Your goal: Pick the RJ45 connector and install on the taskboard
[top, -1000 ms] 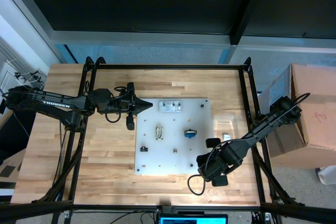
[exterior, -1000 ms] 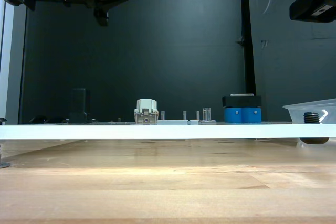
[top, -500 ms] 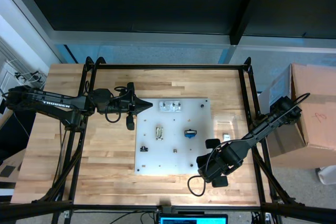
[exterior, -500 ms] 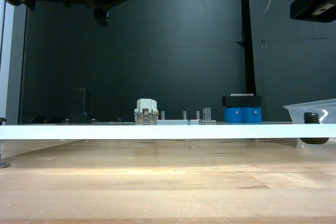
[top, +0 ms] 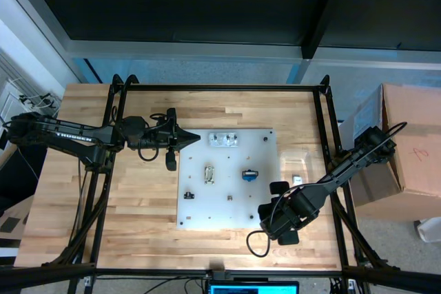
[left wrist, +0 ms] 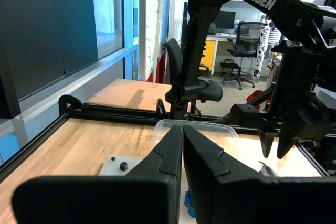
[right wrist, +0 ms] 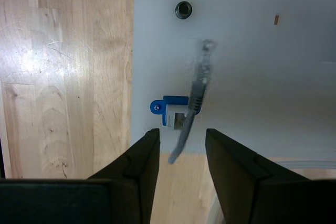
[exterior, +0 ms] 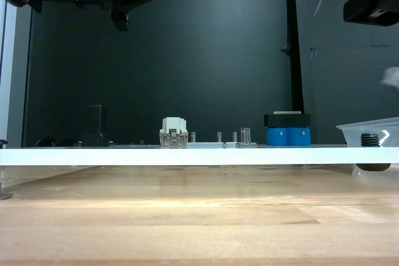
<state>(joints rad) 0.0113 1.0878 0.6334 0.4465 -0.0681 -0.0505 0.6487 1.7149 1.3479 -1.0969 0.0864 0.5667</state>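
The RJ45 connector [right wrist: 195, 97] shows only as a blurred grey streak with its short cable, over the white taskboard [right wrist: 262, 77] and across a blue mount [right wrist: 167, 107] with a pale socket. It lies between the spread fingers [right wrist: 142, 171] of my right gripper [right wrist: 180, 148], which is open, and neither finger touches it. A pale blur [exterior: 391, 76] hangs under the right gripper [exterior: 371, 4]. My left gripper [top: 195, 138] is shut and empty, high over the board's far left edge. In the left wrist view its fingers [left wrist: 202, 153] are pressed together.
The taskboard [top: 200, 211] carries a pale socket block [top: 209, 174], a blue block [top: 249, 175] and two silver parts [top: 224, 140]. A clear tray [top: 298, 160] stands right of it. A black frame [top: 220, 88] borders the table. A cardboard box [top: 406, 149] sits at the right.
In the low view a pale blur has appeared in the air under the right gripper. The right gripper shifted very slightly. The left arm has not moved.
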